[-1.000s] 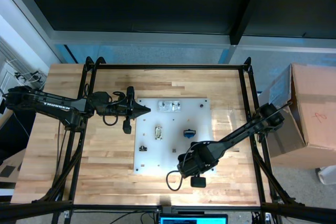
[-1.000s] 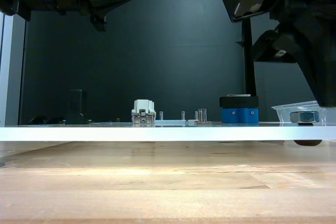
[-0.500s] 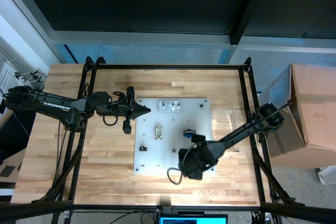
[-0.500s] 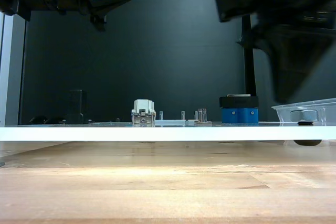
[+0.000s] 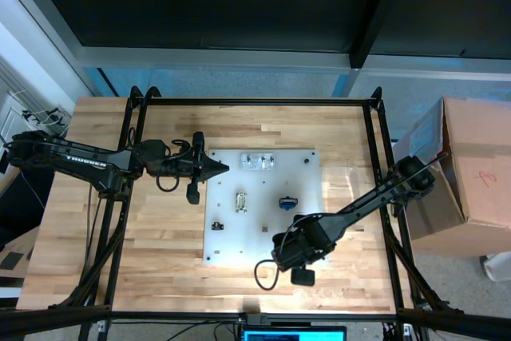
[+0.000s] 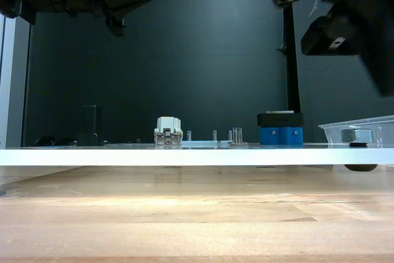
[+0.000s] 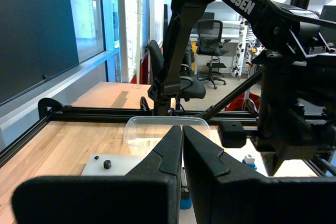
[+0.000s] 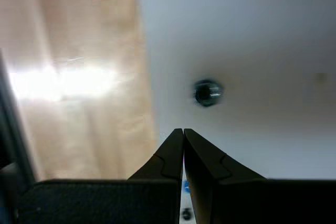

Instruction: Unfasten the M12 nut and place it in the container

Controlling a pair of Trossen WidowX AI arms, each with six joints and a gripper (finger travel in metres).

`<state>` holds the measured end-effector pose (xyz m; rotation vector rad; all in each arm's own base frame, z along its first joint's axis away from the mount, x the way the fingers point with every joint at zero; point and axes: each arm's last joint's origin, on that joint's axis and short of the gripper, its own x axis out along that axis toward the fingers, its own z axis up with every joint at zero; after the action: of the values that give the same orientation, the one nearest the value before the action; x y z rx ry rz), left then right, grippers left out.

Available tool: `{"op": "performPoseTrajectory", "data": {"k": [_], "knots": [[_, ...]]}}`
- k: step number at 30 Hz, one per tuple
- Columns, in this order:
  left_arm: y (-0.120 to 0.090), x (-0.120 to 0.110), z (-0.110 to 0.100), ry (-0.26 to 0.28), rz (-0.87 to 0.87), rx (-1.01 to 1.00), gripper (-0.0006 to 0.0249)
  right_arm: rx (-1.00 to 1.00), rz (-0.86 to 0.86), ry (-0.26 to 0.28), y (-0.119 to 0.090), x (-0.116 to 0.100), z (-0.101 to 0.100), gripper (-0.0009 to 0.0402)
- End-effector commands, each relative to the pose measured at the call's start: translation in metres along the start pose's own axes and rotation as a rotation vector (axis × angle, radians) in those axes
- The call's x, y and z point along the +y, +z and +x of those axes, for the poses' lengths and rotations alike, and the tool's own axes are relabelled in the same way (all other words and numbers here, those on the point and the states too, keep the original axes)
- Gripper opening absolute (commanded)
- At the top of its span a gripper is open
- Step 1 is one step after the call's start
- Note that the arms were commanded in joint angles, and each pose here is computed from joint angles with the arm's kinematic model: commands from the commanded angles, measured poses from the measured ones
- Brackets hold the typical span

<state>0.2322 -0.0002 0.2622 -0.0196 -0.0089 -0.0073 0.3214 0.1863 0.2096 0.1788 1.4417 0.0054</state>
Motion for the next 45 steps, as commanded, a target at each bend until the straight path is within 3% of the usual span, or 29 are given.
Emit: {"op": "performPoseTrajectory", "data": {"k": [1, 8, 16, 17, 20, 22, 27, 36, 45], "knots": [[0.0, 0.0, 0.0, 0.0, 0.0, 0.001, 0.0, -0.003, 0.0, 0.0, 0.003, 0.001, 0.007, 0.0], [0.0, 0.0, 0.0, 0.0, 0.0, 0.0, 0.0, 0.023, -0.008, -0.02, 0.004, 0.002, 0.025, 0.0], [0.0, 0.0, 0.0, 0.0, 0.0, 0.0, 0.0, 0.022, -0.013, -0.026, 0.003, 0.001, 0.028, 0.0], [0.0, 0.0, 0.0, 0.0, 0.0, 0.0, 0.0, 0.019, -0.017, -0.048, 0.002, 0.0, 0.028, 0.0], [0.0, 0.0, 0.0, 0.0, 0.0, 0.0, 0.0, -0.04, 0.005, -0.22, 0.001, -0.007, 0.022, 0.0], [0.0, 0.0, 0.0, 0.0, 0.0, 0.0, 0.0, -0.062, 0.005, -0.26, 0.0, -0.008, 0.014, 0.0], [0.0, 0.0, 0.0, 0.0, 0.0, 0.0, 0.0, -0.079, 0.029, -0.236, 0.0, -0.009, 0.004, 0.0], [0.0, 0.0, 0.0, 0.0, 0.0, 0.0, 0.0, 0.033, 0.021, -0.001, -0.001, 0.0, 0.004, 0.0], [0.0, 0.0, 0.0, 0.0, 0.0, 0.0, 0.0, 0.049, -0.009, 0.018, 0.002, 0.004, 0.019, 0.0]]}}
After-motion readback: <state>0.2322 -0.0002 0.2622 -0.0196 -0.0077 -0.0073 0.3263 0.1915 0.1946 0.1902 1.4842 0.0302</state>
